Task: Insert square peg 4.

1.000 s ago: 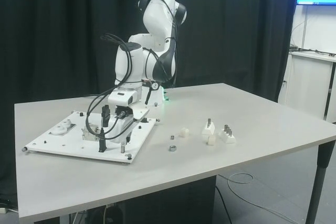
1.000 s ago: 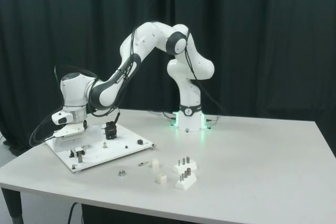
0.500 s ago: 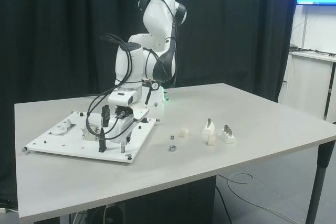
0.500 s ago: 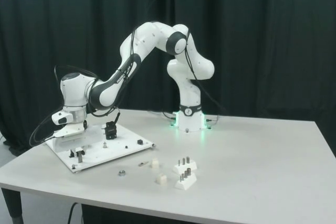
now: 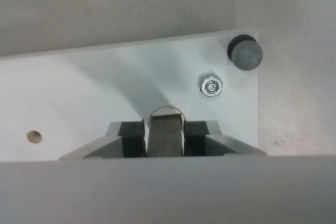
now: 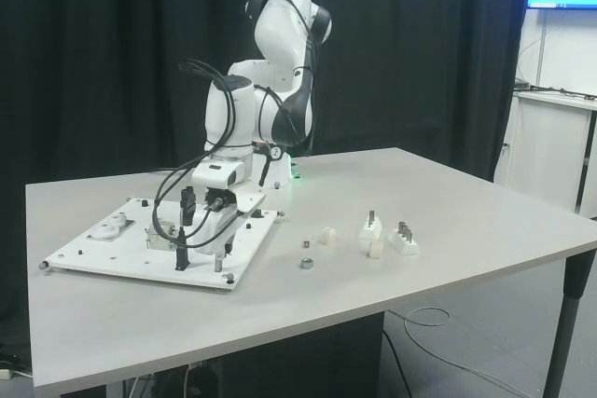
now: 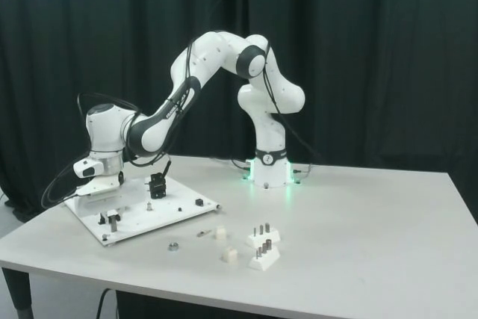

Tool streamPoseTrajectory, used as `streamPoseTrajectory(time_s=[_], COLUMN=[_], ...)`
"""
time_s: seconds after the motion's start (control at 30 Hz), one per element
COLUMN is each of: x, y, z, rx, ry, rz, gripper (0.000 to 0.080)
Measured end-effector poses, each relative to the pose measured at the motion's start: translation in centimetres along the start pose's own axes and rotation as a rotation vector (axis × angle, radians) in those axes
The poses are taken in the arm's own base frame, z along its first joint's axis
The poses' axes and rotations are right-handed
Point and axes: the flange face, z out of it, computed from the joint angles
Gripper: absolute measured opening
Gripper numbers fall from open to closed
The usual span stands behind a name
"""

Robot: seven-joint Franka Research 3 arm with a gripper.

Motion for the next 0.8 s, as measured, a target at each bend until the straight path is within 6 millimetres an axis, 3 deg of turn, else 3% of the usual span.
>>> streamPoseTrajectory(time_s=[0.8], x=[0.19], y=[-0.03], z=[0.78], rx=[-0.006], ry=[-0.003], rz=[0.002], gripper=[0.0154])
